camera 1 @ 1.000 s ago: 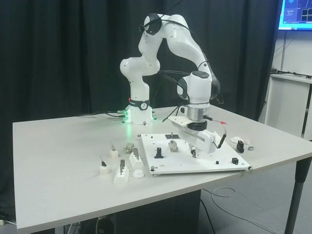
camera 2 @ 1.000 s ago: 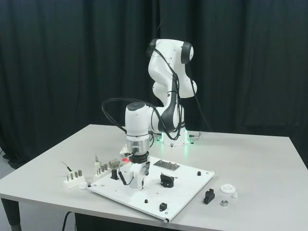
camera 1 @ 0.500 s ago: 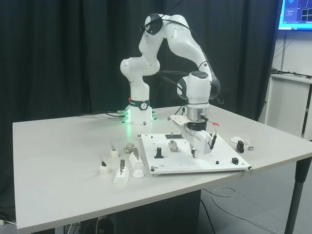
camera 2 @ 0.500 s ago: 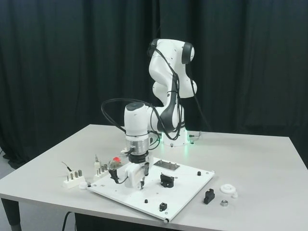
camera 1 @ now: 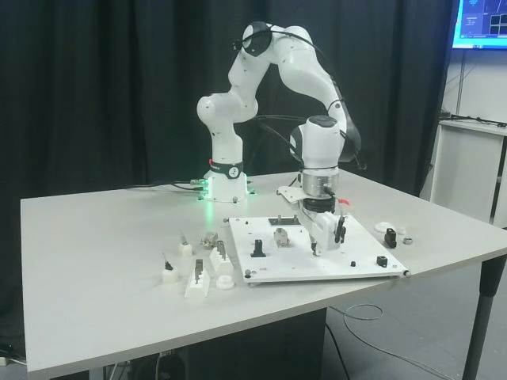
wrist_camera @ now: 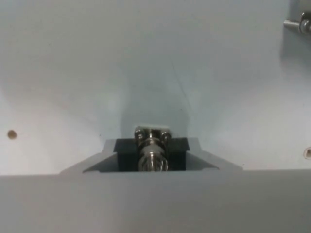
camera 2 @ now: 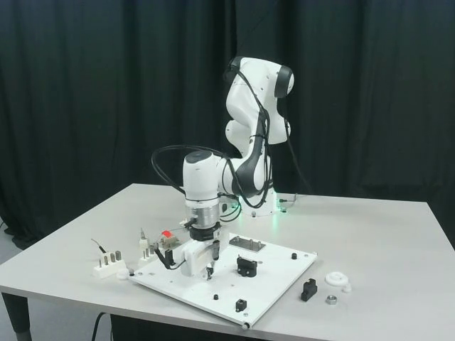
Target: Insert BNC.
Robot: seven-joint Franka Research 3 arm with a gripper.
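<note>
My gripper (camera 1: 317, 247) stands low over the middle of the white board (camera 1: 348, 265), its hand pointing straight down. The second room view has the gripper (camera 2: 207, 268) near the board's (camera 2: 277, 273) left part. A metal BNC connector (wrist_camera: 152, 141) shows in the wrist view, standing on a small white base on the board (wrist_camera: 73, 97). Black finger pads (wrist_camera: 125, 156) flank it closely on both sides, so the gripper (wrist_camera: 152, 155) is shut on the connector. A grey band of the hand hides the connector's upper end.
Black fixtures (camera 1: 258, 248) (camera 2: 246, 266) and a metal plate (camera 2: 245, 244) stand on the board near the gripper. White holders with metal pins (camera 1: 198, 277) (camera 2: 106, 264) lie beside the board. A white gear (camera 2: 334, 278) and a black block (camera 2: 308, 289) rest on the table.
The hand has turned about its vertical axis over the same spot on the board, swinging the wrist camera mount round. The upper arm has shifted slightly.
</note>
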